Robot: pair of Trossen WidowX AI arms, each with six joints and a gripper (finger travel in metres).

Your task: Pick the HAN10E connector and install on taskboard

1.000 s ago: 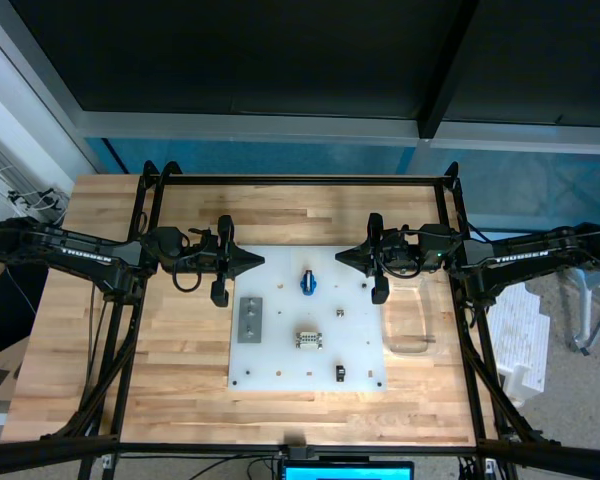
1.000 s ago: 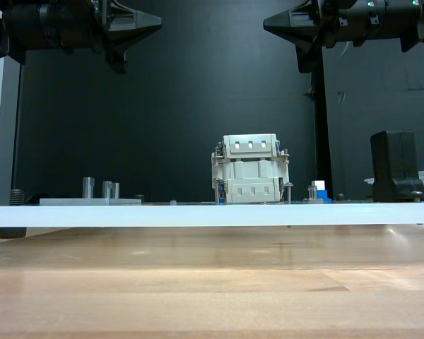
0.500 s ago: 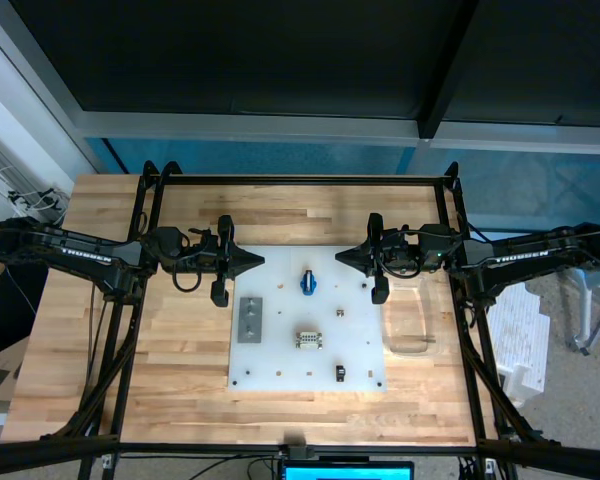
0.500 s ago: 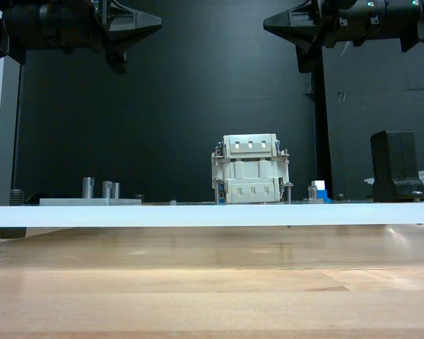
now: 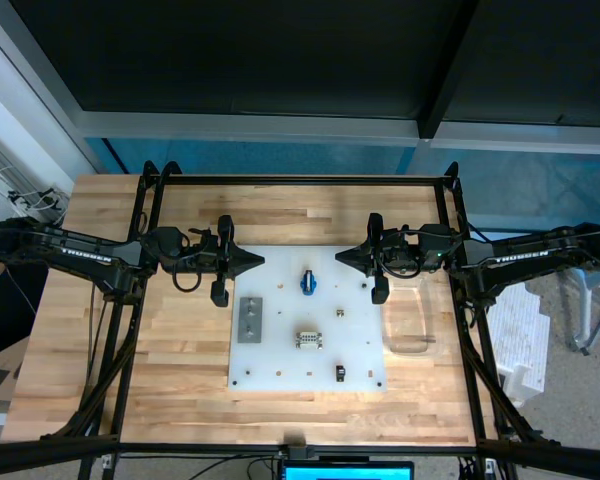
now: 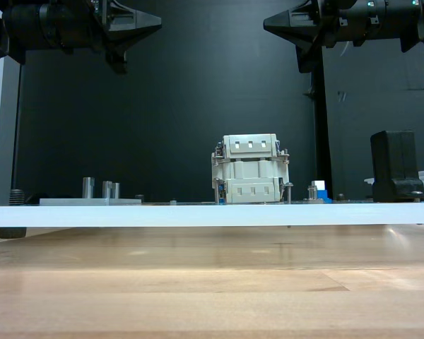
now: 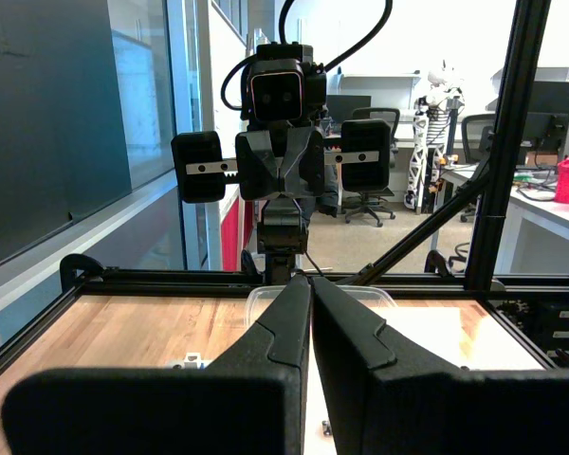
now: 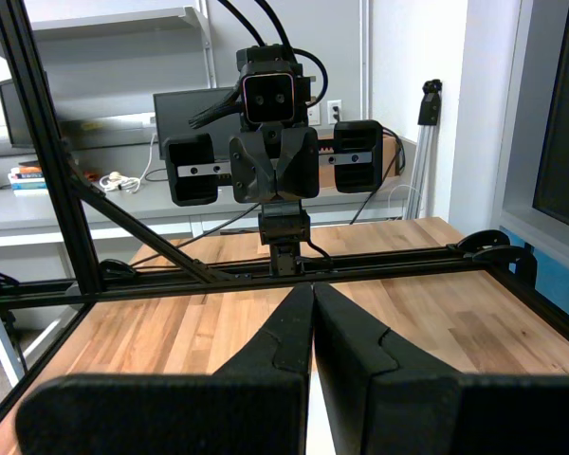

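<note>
The desk [image 5: 160, 380] is honey-coloured wood laid in long strips, some streaked darker brown. On it the taskboard [image 5: 280, 358] is plain white, dotted with small dark holes. The HAN10E connector [image 5: 307, 340] on it is pale grey-beige with silvery metal ends. Toward the board's left edge sits a mid-grey metal block [image 5: 250, 318], toward its far edge a bright blue knob [image 5: 308, 283], and near its near edge a small black part [image 5: 340, 373]. Beside the board's right edge lies a clear, colourless tray [image 5: 410, 322]. The left end effector [image 5: 259, 260], over the board's far left corner, and the right end effector [image 5: 340, 256], over its far edge nearer the right corner, are matte black, like the frame [image 5: 300, 181] round the desk.
</note>
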